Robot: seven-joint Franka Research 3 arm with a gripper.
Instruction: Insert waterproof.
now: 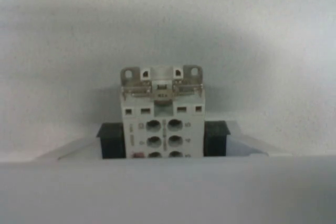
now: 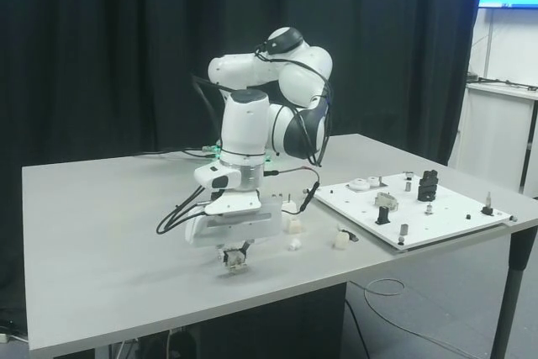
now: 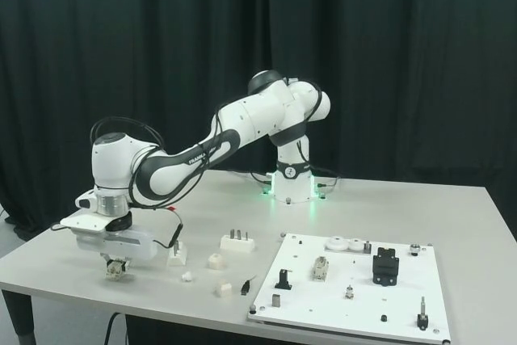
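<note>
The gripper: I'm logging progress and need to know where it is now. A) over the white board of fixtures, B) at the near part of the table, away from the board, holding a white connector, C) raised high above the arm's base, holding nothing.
B: the gripper is shut on the white connector just over the grey table, well apart from the white board.
</note>
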